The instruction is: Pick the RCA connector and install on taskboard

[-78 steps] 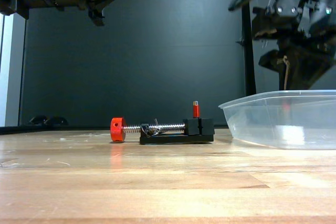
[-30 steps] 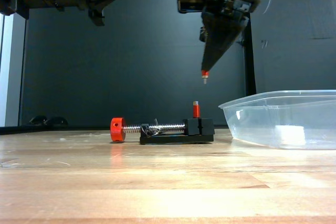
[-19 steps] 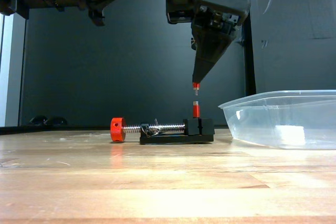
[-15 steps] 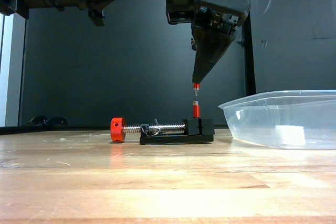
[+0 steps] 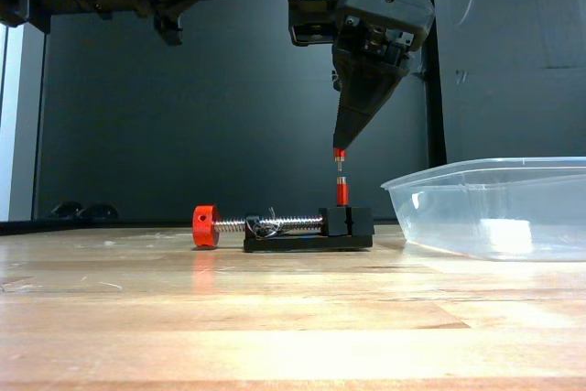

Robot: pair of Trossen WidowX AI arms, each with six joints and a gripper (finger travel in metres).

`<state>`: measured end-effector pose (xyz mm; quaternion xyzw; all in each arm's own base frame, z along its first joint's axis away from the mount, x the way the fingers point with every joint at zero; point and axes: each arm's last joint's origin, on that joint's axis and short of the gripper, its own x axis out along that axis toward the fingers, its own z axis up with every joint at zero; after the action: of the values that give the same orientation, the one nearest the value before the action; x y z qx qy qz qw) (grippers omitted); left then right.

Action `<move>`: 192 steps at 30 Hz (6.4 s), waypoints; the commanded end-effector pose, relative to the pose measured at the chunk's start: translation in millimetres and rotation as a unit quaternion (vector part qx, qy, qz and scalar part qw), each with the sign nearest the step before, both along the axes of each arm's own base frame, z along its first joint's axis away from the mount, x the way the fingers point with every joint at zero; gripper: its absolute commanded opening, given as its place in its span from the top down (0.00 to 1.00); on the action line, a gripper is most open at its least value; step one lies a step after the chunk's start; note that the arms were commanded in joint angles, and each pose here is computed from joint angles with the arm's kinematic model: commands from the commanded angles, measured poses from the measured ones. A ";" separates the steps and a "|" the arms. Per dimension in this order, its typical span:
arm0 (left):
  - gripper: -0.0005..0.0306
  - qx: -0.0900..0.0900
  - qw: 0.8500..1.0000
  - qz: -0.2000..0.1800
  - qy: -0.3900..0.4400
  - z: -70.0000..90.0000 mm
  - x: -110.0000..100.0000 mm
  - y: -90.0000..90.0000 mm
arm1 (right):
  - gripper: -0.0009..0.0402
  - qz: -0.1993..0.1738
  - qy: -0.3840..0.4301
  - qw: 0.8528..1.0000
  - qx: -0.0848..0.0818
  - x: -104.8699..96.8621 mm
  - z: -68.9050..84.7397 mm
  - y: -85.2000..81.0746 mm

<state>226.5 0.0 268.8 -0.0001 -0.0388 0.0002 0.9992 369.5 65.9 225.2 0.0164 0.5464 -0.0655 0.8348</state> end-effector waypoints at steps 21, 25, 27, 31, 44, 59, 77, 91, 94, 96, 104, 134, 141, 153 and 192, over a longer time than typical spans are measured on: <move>0.98 0.000 1.000 0.000 0.000 0.2 0.0 0.0 | 0.97 0.000 -0.001 1.000 0.005 -2.2 -11.7 0.1; 0.98 0.000 1.000 0.000 0.000 0.2 0.0 0.1 | 0.97 0.000 -0.001 1.000 0.005 -3.1 -16.2 -0.2; 0.98 0.000 1.000 0.000 0.000 0.2 0.0 0.0 | 0.97 0.000 -0.002 1.000 0.005 -3.3 -17.8 -0.3; 0.98 0.000 1.000 0.000 0.000 0.2 0.0 0.0 | 0.97 0.000 -0.001 1.000 0.004 -3.9 -19.7 -0.4; 0.98 0.000 1.000 0.000 0.000 0.2 0.0 0.0 | 0.97 -0.002 0.002 1.000 0.004 -7.1 -30.0 -2.1; 0.98 0.000 1.000 0.000 0.000 0.2 0.0 0.0 | 0.80 0.000 -0.020 1.000 0.007 -2.7 -18.6 -1.6; 0.98 0.000 1.000 0.000 0.000 0.2 0.0 0.0 | 0.56 0.007 -0.018 1.000 0.016 -34.5 24.6 -4.7; 0.98 0.000 1.000 0.000 0.000 0.2 0.0 0.0 | 0.71 0.025 -0.035 0.999 0.015 -50.6 39.6 -6.4; 0.98 0.000 1.000 0.000 0.000 0.2 0.0 0.0 | 0.81 0.035 -0.054 0.998 0.013 -63.6 47.7 -10.2; 0.98 0.000 1.000 0.000 0.000 0.2 0.0 0.1 | 0.88 0.044 -0.073 0.996 0.011 -72.6 53.4 -12.8; 0.98 0.000 1.000 0.000 0.000 0.2 0.0 0.0 | 0.99 0.049 -0.173 0.984 -0.003 -100.2 66.0 -29.2; 0.98 0.000 1.000 0.000 0.000 0.2 0.0 0.0 | 0.98 0.039 -0.543 0.839 -0.022 -147.2 59.8 -71.4; 0.98 0.000 1.000 0.000 0.000 0.2 0.0 0.0 | 0.98 0.058 -0.555 0.830 -0.008 -153.0 65.3 -70.1; 0.98 0.000 1.000 0.000 0.000 0.1 0.0 0.0 | 0.98 0.049 -0.549 0.834 -0.007 -153.6 61.8 -72.9; 0.98 0.000 1.000 0.000 0.000 0.2 0.0 0.0 | 0.98 0.049 -0.537 0.842 -0.005 -153.6 58.9 -72.8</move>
<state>226.5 0.0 269.0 -0.0001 -0.0392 0.0000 0.9992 215.9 -7.0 284.5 0.0181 0.0103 -0.0078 0.9998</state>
